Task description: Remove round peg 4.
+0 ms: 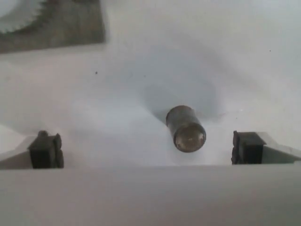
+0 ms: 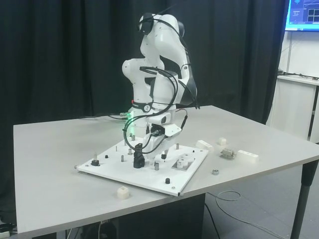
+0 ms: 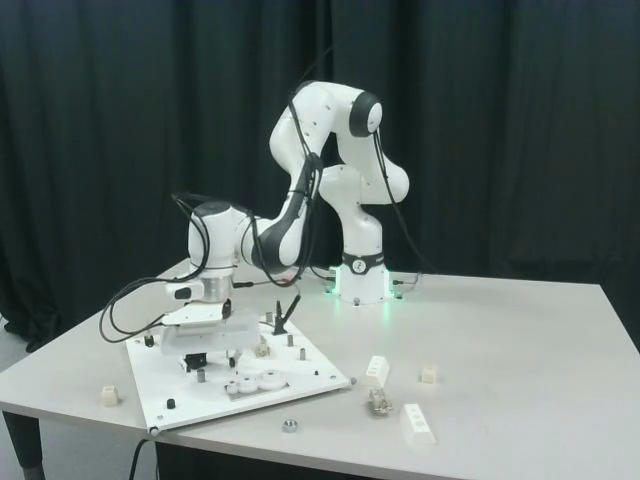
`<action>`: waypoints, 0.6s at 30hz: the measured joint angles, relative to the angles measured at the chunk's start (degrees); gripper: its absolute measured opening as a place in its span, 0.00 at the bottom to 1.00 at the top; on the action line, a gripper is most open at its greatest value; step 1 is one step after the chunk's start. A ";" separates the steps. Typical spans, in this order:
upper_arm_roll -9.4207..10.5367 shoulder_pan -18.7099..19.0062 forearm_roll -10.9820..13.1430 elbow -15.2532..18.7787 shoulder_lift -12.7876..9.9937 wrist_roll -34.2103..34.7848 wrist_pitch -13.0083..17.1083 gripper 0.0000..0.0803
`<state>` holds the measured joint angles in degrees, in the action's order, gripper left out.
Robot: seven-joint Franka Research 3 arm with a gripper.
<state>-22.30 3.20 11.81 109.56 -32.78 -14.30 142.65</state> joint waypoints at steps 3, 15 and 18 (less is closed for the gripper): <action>0.00 -0.16 0.60 -0.05 -0.37 -0.31 0.44 1.00; 0.01 -0.69 2.84 -0.49 -1.36 -1.47 0.91 1.00; 0.01 -0.72 3.56 -0.65 -1.44 -1.82 0.91 1.00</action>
